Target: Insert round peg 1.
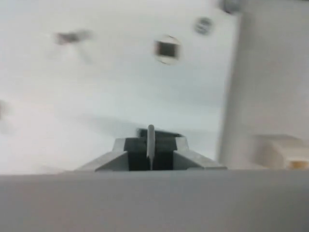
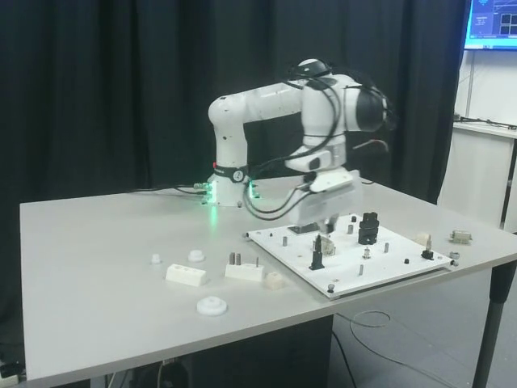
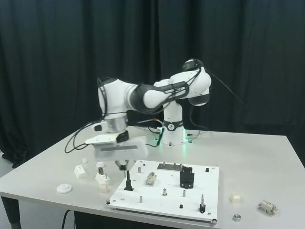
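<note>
Where the claw (image 1: 150, 162) grips, the peg (image 1: 150, 142) stands upright.

Scattered across a grey table (image 2: 97, 242): white blocks (image 2: 187, 275), a white toothed disc (image 2: 212, 305) and a small connector (image 3: 268, 206), before black curtains (image 3: 57, 57).

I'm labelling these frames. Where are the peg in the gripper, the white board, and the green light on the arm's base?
peg (image 1: 150, 145): wrist view, middle of its shaft between the fingertips.
white board (image 3: 209, 191): second room view, bare patch near its right edge.
green light (image 2: 212, 192): first room view, glow at the base's foot.
</note>
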{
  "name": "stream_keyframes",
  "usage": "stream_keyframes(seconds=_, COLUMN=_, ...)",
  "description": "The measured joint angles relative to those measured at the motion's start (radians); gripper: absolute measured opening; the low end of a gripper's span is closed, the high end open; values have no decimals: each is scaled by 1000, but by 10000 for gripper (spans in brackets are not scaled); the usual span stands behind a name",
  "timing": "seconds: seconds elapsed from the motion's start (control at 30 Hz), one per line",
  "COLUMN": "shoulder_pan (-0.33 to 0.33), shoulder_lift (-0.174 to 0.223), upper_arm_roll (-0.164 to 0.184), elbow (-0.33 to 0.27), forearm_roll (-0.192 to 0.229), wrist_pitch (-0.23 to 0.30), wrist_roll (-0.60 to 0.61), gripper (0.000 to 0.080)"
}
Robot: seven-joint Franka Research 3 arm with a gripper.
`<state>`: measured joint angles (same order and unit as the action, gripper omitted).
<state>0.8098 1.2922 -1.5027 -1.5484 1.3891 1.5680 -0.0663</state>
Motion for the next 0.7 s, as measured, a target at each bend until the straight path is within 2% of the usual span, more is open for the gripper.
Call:
stream_keyframes(seconds=0.33, shoulder_pan=94, shoulder_lift=0, upper_arm_roll=29, elbow=8, forearm_roll=-7, wrist_pitch=30, wrist_roll=113, gripper=32)
stream_keyframes(seconds=0.7, shoulder_pan=174, shoulder_lift=0, upper_arm_roll=91, elbow=8, forearm_roll=-65, wrist_pitch=163, wrist_roll=197, gripper=32)
